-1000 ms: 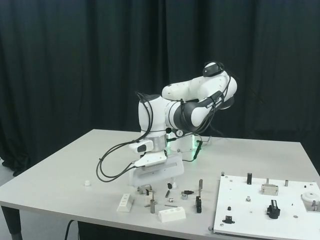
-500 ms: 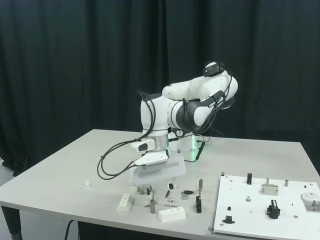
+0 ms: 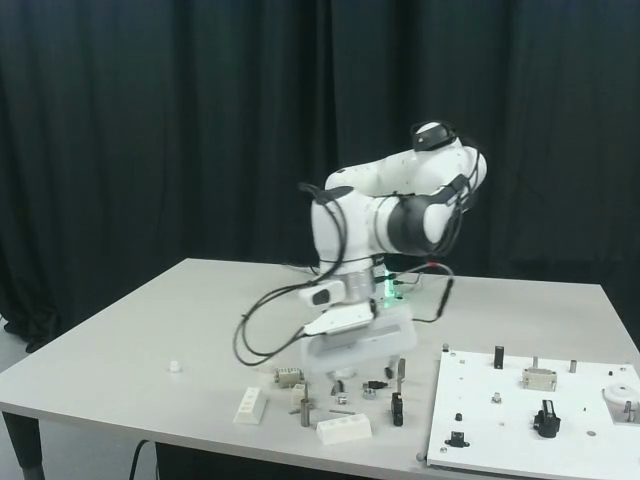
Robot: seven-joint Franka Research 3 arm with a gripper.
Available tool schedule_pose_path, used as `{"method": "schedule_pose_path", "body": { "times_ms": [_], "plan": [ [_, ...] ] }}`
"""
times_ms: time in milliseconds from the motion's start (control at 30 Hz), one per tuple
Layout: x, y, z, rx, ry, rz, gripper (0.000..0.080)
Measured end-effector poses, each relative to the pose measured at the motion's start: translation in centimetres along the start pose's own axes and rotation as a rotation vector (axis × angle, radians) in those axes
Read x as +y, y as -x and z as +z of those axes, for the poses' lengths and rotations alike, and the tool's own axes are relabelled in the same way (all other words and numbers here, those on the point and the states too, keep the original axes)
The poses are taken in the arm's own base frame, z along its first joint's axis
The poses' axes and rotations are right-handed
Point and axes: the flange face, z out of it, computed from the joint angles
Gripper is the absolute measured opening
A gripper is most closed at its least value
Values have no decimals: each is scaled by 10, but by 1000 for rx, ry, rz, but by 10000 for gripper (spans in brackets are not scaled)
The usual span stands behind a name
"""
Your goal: Remove large gear.
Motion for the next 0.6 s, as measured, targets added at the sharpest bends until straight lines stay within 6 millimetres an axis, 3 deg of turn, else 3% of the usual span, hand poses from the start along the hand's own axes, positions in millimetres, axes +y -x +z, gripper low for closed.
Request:
{"method": "schedule_pose_path", "body": {
  "times_ms": [600],
  "plan": [
    [-146, 59, 26, -52, -21, 135, 800]
  ]
}}
